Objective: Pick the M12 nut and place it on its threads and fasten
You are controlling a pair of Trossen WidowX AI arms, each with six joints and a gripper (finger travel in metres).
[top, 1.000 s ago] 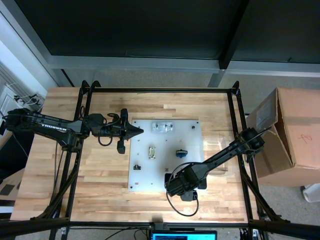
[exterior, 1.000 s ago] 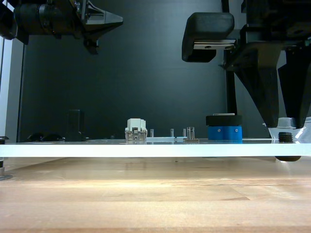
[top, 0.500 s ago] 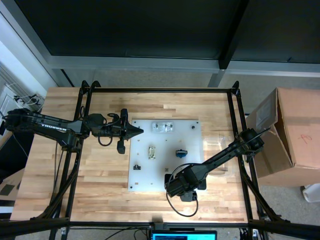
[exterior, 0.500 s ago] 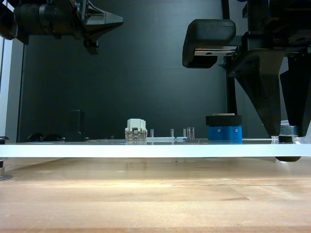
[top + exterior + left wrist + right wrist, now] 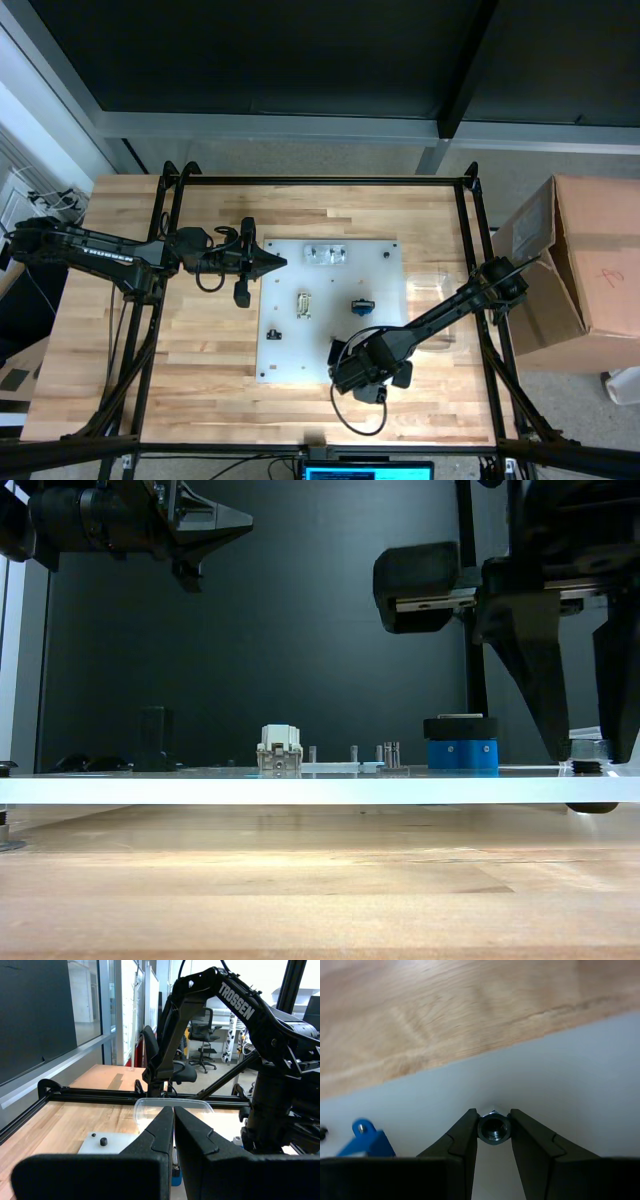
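The small silver M12 nut (image 5: pixel 493 1128) is pinched between the fingers of my right gripper (image 5: pixel 493 1119), which is shut on it just above the white board (image 5: pixel 570 1085). At the board's near right edge, the low view shows the nut (image 5: pixel 590 747) sitting on top of its black stud (image 5: pixel 588 765), whose ribs still show below it. Both fingers reach down around them. From above, the right gripper (image 5: pixel 383 378) hides both nut and stud. My left gripper (image 5: pixel 276 262) hangs shut and holding nothing above the board's far left edge, its fingertips (image 5: pixel 165 1112) pressed together.
On the board (image 5: pixel 290 350) stand a white connector (image 5: pixel 303 304), a blue block (image 5: pixel 362 306) with a black cap (image 5: pixel 461 726), and small pins near the far edge. A clear tray (image 5: pixel 440 290) lies right of the board. A cardboard box (image 5: pixel 580 270) stands off the table's right side.
The right gripper came down with the nut, from just above the stud to resting on it. Its wrist has since turned, and the camera housing now sits tilted. The left arm has not moved.
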